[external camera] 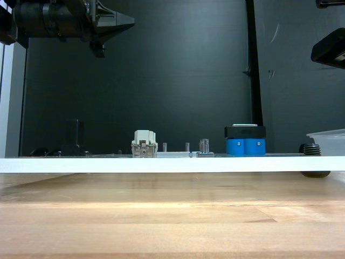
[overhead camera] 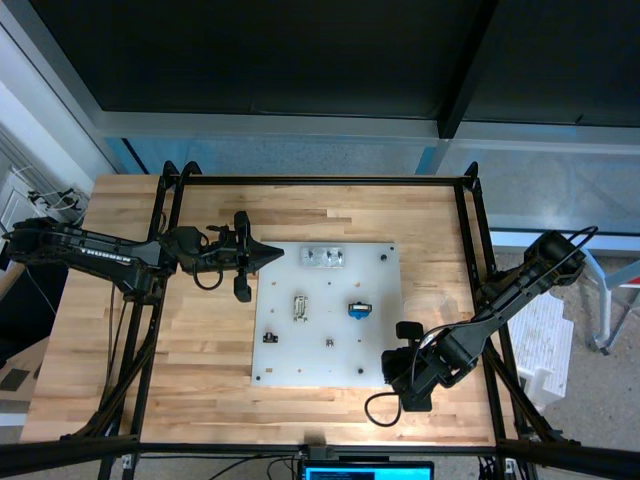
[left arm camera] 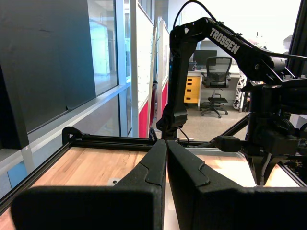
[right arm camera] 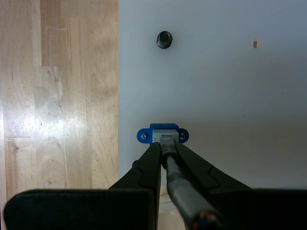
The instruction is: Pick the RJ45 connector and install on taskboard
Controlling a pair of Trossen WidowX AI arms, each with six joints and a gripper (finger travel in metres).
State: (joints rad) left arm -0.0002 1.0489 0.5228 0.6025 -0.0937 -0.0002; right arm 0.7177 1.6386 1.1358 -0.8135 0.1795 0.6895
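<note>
1. RJ45 connector (right arm camera: 167, 139) is pinched between the narrow fingers of the right gripper (right arm camera: 166, 148). Its nose is at the blue socket (right arm camera: 165, 128) on the taskboard (right arm camera: 216, 72).
2. Its long axis follows the fingers, straight toward the socket, and the cable (right arm camera: 181, 194) trails behind.
3. The board's edge is just beside the socket.
4. The left gripper (overhead camera: 272, 255), fingers pressed together, hovers well apart.

We've got a pale butcher-block table (overhead camera: 190, 340) with a black frame (overhead camera: 320, 181) running along its far edge and sides. Lying right on the wood is the white board (overhead camera: 330, 355), sat a bit right of centre on small black feet (external camera: 315, 174). Left gripper (overhead camera: 278, 256) hangs pinched together above the wood by the board's far left corner, while the right gripper (right arm camera: 163, 146) is over the board's near right part, clamped on the connector (right arm camera: 166, 139).
</note>
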